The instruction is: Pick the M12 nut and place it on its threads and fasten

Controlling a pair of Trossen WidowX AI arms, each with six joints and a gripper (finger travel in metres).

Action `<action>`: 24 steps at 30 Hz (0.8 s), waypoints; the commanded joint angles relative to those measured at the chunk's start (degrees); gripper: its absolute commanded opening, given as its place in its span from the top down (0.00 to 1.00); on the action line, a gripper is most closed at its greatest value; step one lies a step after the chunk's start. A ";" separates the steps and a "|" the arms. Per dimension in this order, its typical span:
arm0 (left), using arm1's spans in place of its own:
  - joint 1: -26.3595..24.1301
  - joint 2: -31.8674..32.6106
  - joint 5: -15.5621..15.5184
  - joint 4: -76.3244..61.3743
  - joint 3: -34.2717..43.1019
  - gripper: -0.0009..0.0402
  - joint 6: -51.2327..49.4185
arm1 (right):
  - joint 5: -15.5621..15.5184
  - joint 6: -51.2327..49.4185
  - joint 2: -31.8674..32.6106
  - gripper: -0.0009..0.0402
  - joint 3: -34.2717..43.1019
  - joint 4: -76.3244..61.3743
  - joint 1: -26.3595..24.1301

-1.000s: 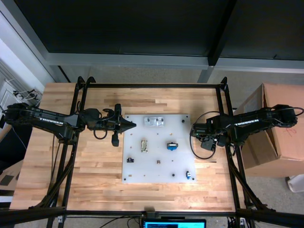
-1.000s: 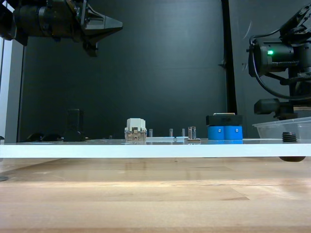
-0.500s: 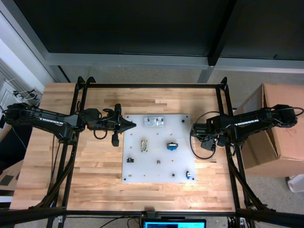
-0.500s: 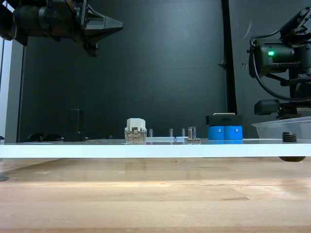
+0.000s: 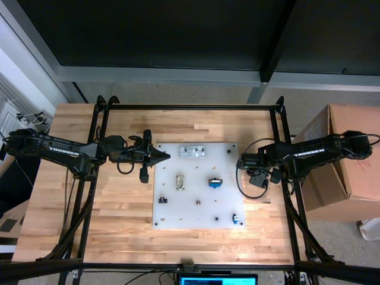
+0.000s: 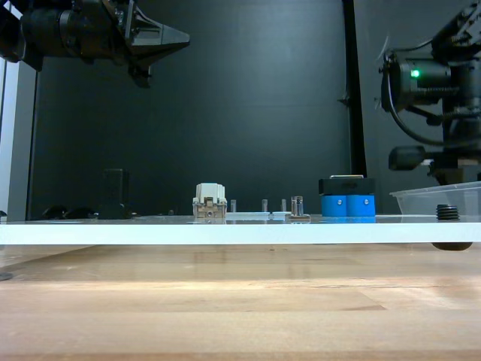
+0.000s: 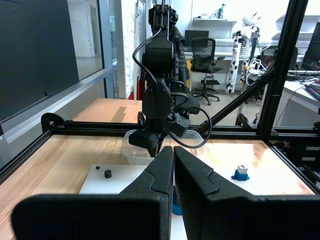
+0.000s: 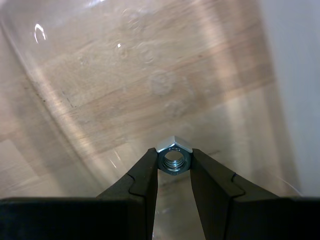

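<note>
The 2 arms (image 5: 65, 151) are matte black with white TROSSEN lettering (image 5: 310, 151) and looping black cables (image 5: 242, 178). The left end effector (image 7: 173, 149) and right end effector (image 8: 174, 161) have tapered black fingers (image 8: 142, 185); a green light (image 6: 412, 73) marks the right wrist.

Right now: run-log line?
M12 nut: in right gripper, above clear tray | stud: bare | left gripper: shut, above left edge of board

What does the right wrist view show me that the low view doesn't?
Only the right wrist view: the nut gripped between the fingers of the right claw, above the floor of the clear tray, clear of its stud. Only the low view: the bare black stud on the white board, ribs showing, and the shut left claw high over the board's left side. Both: the tray and the wooden table.
</note>
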 commanded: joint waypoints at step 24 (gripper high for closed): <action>0.00 0.00 0.00 0.02 0.02 0.98 0.00 | 0.24 14.10 20.57 0.97 34.67 -17.05 22.49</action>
